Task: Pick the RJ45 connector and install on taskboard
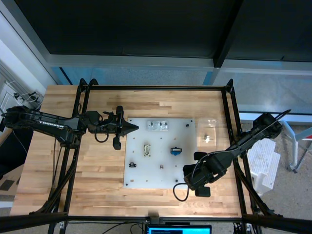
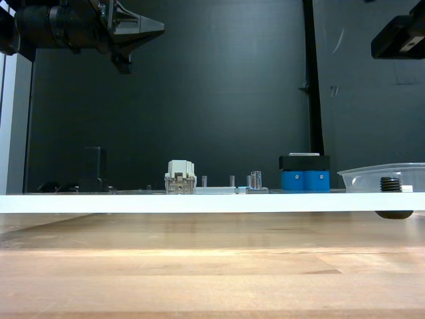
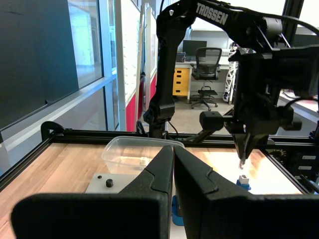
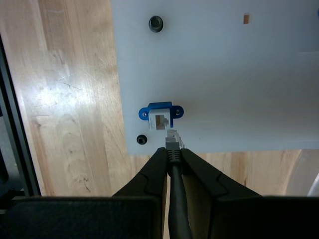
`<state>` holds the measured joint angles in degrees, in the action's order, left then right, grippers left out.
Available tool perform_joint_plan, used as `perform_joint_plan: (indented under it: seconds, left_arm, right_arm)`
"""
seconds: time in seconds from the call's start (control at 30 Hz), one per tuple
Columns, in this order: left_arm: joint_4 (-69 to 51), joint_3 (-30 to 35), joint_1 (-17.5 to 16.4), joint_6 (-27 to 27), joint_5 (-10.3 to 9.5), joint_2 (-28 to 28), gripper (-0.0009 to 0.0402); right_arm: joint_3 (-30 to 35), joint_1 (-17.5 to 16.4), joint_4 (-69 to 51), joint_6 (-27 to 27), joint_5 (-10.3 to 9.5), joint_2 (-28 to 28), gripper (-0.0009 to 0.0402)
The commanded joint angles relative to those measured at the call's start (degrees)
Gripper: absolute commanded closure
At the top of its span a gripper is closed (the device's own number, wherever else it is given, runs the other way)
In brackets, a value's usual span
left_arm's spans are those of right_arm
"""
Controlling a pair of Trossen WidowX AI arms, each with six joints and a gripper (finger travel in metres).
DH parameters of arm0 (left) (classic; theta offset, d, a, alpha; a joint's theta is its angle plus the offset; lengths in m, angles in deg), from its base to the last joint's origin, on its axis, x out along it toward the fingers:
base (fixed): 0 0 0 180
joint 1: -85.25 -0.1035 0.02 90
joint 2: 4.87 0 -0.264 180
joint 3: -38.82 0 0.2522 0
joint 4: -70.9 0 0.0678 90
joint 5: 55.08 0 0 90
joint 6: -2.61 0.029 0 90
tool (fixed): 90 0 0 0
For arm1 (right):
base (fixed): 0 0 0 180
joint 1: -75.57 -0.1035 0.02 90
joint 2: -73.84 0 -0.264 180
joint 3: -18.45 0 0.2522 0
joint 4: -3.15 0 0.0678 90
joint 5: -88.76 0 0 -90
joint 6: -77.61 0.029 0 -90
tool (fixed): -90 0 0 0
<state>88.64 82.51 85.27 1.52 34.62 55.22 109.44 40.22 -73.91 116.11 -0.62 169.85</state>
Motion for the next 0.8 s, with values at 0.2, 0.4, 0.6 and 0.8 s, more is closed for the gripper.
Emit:
perform_joint_plan:
  seconds: [0.2,0.4,0.6,0.8]
  left_arm:
    - [0.0,0.0,0.0,0.0,0.02,0.0,0.0393]
    - [0.0,0.0,0.0,0.0,0.02,0.0,0.0393]
    - [0.0,0.0,0.0,0.0,0.02,0.0,0.0393]
    - [0.0,0.0,0.0,0.0,0.02,0.0,0.0393]
  right_arm:
    - [0.0,-0.5,1.3,-0.2,-0.17,1.6,0.0393]
    - [0.9,-0.6,1.4,-1.0,-0.13,2.8,0.0393]
    - [1.8,-0.6,1.3,-1.8,-0.13,3.8,0.0393]
    - [1.7,-0.6,1.0,-1.9,-0.09,3.9,0.0393]
